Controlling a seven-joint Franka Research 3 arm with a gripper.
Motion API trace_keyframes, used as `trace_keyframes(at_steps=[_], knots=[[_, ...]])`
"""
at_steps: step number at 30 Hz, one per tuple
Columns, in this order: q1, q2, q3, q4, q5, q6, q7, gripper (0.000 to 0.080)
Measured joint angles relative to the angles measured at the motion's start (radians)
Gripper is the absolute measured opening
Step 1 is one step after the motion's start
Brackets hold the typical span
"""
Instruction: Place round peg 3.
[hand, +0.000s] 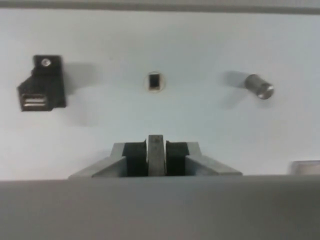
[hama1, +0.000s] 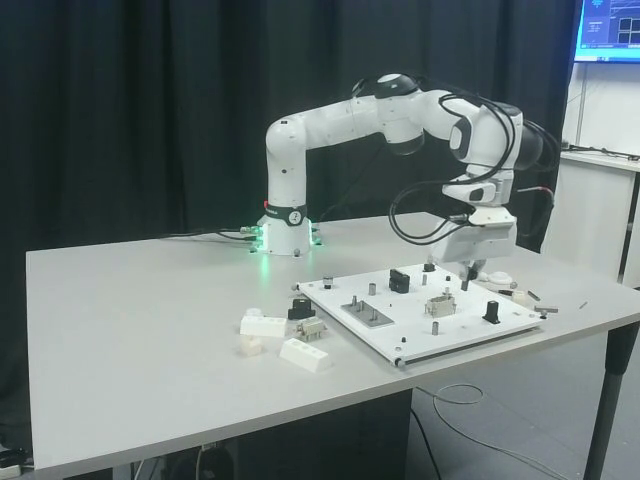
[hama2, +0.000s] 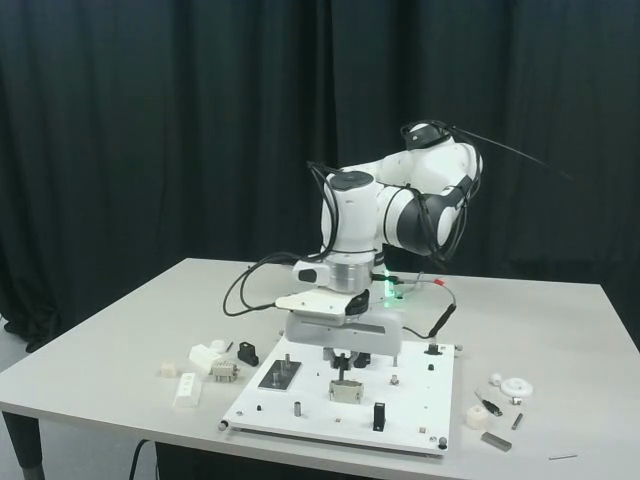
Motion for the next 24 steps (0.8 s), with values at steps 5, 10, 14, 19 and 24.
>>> trace_keyframes(at_steps=[5,10,14,19,24], knots=[[0.015,0.000,0.001,0.000,0.030,-0.037,0.012,0.0077],[0.043,0.000,0.004,0.000,0.059,-0.083,0.054,0.0077],[0.074,-0.001,0.014,0.000,0.073,-0.106,0.106,0.0077],[0.123,-0.002,0.035,0.000,0.080,-0.115,0.171,0.0077],[0.176,-0.003,0.055,0.000,0.089,-0.115,0.240,0.0077]])
